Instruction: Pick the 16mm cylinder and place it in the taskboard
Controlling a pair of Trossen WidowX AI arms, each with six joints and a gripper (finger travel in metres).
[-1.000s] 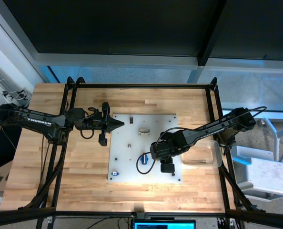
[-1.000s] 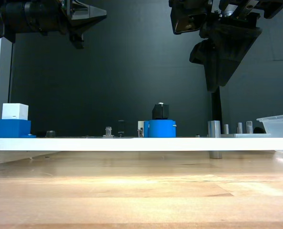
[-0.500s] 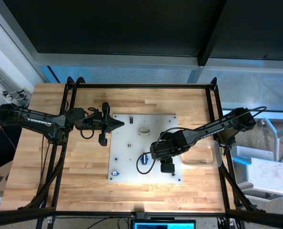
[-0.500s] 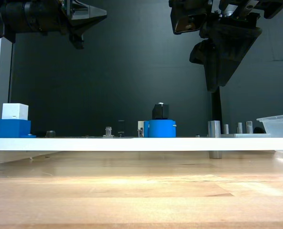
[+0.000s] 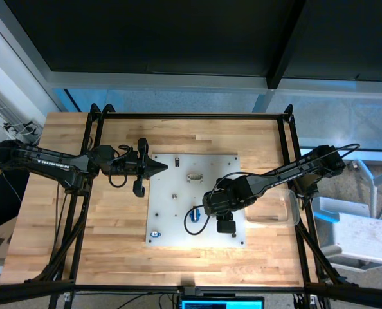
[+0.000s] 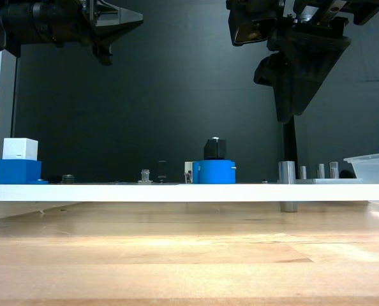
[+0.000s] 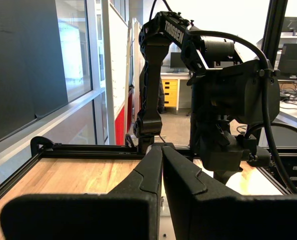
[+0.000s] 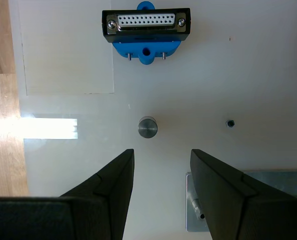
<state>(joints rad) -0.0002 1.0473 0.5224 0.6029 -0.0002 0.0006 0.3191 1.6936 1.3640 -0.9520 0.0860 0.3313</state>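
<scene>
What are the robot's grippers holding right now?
Nothing. The right gripper hangs open above the taskboard, over a small metal cylinder. The left gripper is shut and empty, raised by the taskboard's left edge.

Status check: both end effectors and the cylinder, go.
Left end effector shut, parked high over left edge of taskboard. Right end effector open, empty, above metal cylinder standing upright on taskboard. Nothing between them.

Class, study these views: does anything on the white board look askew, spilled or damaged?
Nothing stands out. The metal cylinder stands upright in the taskboard, and the connector sits square. The right gripper hangs open above the cylinder; the left gripper is shut, raised near the board's left edge.
</scene>
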